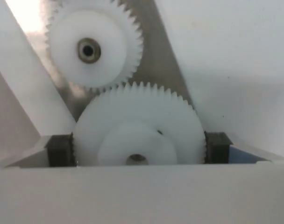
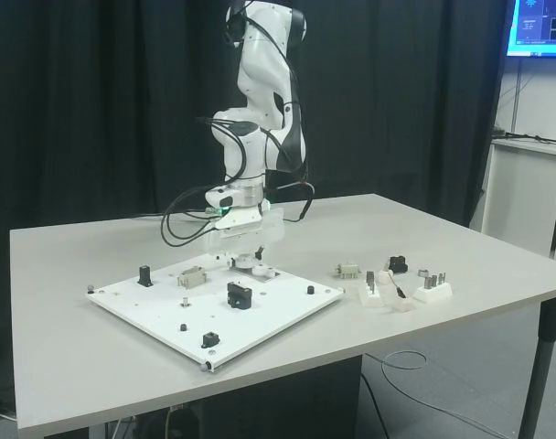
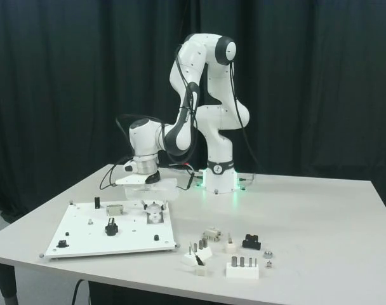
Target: Insert large gear.
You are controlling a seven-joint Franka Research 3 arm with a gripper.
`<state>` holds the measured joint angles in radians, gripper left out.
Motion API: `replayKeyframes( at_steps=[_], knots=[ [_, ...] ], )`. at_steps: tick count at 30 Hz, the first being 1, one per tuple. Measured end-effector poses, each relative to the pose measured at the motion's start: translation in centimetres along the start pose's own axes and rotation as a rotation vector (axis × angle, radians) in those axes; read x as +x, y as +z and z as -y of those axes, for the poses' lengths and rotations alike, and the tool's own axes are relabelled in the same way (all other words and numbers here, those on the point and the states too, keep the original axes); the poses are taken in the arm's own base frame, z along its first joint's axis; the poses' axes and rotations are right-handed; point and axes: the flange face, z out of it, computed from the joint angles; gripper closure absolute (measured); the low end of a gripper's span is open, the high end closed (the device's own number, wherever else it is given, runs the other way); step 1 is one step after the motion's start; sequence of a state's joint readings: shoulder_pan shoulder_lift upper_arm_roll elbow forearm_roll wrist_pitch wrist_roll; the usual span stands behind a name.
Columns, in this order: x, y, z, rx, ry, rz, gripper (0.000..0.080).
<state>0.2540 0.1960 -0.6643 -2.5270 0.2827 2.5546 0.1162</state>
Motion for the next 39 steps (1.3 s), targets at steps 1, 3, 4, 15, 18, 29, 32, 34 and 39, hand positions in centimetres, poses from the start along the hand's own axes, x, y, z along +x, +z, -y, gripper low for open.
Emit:
replayKeyframes(
  at_steps=[1,3,4,15,18,29,32,34,39],
  knots=[
    [0.00,0.00,-0.01,0.000,0.001,0.000,0.0206],
    [0.01,0.00,-0.03,0.001,0.008,0.000,0.0206],
    [0.01,0.00,-0.04,0.002,0.016,0.000,0.0206],
    [0.05,0.03,-0.22,0.014,0.166,0.003,0.0206],
    [0.05,0.09,-0.25,0.014,0.208,0.004,0.0206],
    [0.08,0.27,-0.37,0.021,0.295,0.007,0.0206],
    [0.08,0.30,-0.38,0.022,0.298,0.007,0.0206],
    [0.09,0.31,-0.38,0.022,0.299,0.007,0.0206],
    [0.09,0.32,-0.38,0.022,0.299,0.008,0.0206]
  ],
)
